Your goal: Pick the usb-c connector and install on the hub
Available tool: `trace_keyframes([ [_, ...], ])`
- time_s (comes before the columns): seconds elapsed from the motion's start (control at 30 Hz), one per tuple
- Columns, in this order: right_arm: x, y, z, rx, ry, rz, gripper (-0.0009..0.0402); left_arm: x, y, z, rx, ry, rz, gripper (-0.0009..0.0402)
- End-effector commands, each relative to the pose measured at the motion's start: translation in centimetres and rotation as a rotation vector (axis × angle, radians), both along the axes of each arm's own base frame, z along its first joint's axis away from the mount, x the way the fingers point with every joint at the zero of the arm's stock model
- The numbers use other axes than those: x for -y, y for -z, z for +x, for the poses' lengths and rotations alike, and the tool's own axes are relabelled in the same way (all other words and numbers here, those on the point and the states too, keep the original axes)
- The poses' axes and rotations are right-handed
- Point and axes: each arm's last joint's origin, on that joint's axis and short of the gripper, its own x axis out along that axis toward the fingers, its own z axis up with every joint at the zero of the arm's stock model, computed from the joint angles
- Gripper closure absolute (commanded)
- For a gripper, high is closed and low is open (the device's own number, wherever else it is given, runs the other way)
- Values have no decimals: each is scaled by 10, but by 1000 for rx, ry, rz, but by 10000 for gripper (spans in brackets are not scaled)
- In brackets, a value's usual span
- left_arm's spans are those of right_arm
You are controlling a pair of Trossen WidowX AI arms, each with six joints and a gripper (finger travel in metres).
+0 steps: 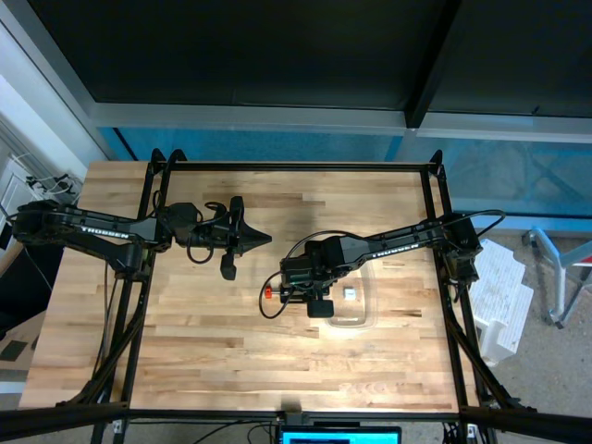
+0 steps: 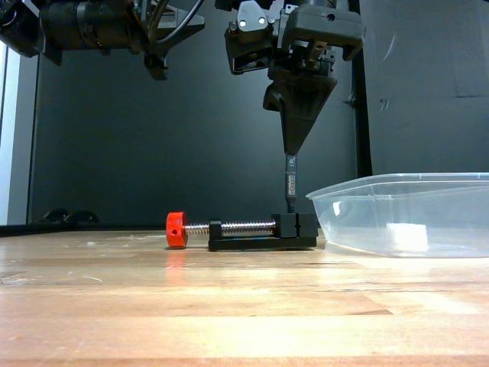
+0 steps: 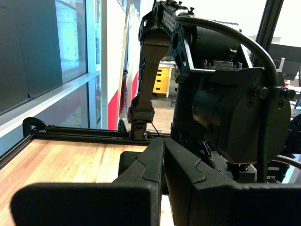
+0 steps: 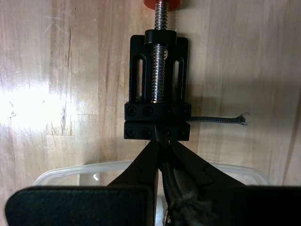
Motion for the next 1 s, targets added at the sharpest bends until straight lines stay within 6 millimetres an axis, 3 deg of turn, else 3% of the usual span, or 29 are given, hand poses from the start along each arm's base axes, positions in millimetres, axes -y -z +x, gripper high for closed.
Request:
trace_keyframes([
  [0.03,0,0,-1,-2,-2,0,393,0,0,0,0,0,0,393],
  [0.47,0,17,-1,8,-2,2,393,0,0,0,0,0,0,393],
  [1.0,0,15,-1,18,-1,4,393,0,0,0,0,0,0,393],
])
